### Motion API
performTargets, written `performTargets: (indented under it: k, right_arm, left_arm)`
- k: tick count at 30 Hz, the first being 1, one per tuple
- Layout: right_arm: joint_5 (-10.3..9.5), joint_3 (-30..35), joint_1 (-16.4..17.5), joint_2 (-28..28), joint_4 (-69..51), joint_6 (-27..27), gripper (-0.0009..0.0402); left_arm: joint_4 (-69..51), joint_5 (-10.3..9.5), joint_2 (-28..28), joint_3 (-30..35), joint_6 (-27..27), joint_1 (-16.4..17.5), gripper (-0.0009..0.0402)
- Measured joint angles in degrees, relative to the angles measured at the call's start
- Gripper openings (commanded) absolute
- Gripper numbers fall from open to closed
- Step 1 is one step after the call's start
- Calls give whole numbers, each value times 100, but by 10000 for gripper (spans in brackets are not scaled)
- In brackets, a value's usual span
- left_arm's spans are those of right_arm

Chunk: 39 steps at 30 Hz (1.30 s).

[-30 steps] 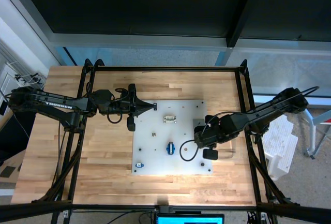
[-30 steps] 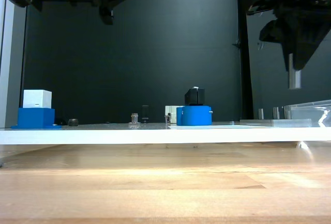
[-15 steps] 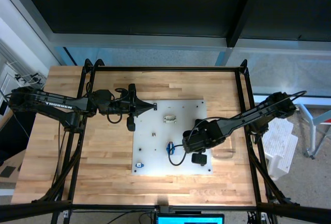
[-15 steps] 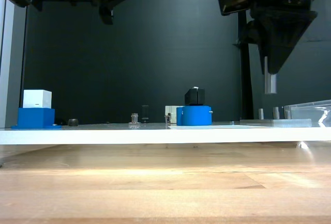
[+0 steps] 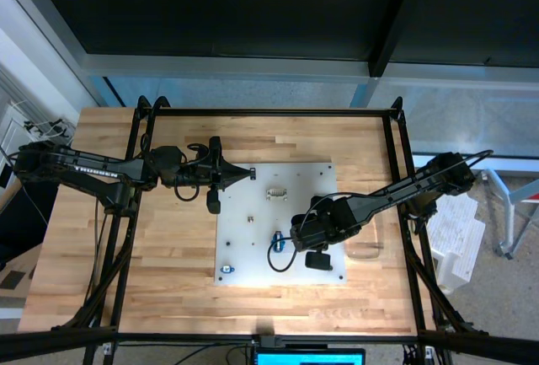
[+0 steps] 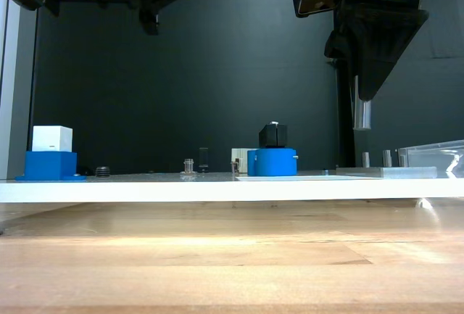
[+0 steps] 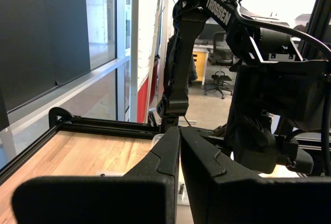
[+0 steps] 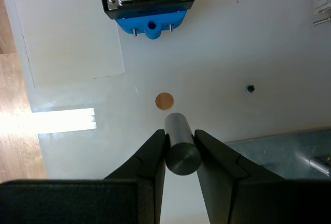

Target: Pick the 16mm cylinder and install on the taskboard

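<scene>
Right hand (image 8: 179,134) grips the short grey metal cylinder (image 8: 181,149) over the flat white square taskboard (image 8: 232,38).
The cylinder hangs upright, clear of the plate, near a small round brown hole (image 8: 164,100). The left hand (image 5: 250,172), fingers pressed together, hovers at the board's upper-left edge in the high view.

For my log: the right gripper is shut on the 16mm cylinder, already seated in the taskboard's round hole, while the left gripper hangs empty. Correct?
Not seated: the low view shows the 16mm cylinder hanging clear above the taskboard; the round hole is open. The right gripper is shut on it; the left gripper hangs empty over the board's left edge.
</scene>
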Motion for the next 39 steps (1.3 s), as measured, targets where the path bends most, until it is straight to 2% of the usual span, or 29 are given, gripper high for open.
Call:
performTargets:
  k: [18,39]
  right_arm:
    - [0,-7,22,0,111,48,9]
    - [-7,-20,166,446,155,59,9]
  left_arm:
    - [0,2,0,0,0,0,0]
    - [2,0,2,0,2,0,0]
